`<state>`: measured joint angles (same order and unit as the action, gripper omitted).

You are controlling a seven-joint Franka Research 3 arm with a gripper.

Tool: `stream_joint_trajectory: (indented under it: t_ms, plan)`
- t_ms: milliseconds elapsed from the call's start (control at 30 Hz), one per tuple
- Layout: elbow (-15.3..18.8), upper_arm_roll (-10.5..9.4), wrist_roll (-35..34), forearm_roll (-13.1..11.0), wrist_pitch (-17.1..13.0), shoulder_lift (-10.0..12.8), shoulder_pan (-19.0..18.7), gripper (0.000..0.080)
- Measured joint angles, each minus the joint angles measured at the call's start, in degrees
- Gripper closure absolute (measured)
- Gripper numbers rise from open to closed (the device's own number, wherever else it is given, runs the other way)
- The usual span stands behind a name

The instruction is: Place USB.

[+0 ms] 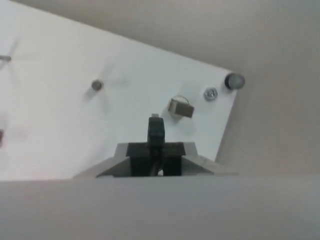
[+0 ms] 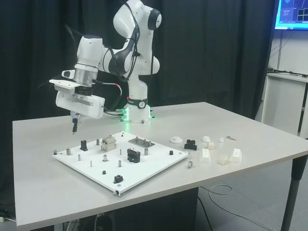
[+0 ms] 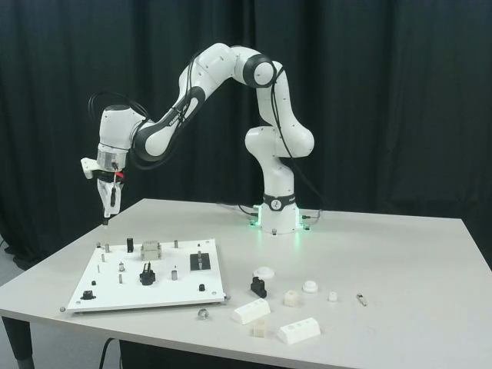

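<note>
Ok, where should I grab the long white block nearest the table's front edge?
Probably its middle, from straight above, jaws across the narrow width: the long white block lies flat with both long sides free, and a small cube sits off one end. The gripper holds the USB plug now.

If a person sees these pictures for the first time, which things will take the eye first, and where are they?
The white arm arches from its base at the table's rear over to a white board studded with small fixtures. Its gripper hangs above the board's far corner, shut on a black USB plug, with a small metal socket on the board near it. Beside the board, loose white blocks lie on the grey table.
</note>
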<state>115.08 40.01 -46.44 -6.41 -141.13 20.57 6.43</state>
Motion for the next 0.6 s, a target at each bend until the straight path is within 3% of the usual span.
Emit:
stream_joint_trajectory:
  t_ms: [267,600]
  plan:
    - [-0.68,-1.29,0.65,-1.06,1.4,0.65,0.0,0.0756]
    - [-0.68,-4.63,4.72,-5.17,3.79,0.03,-1.0,0.0756]
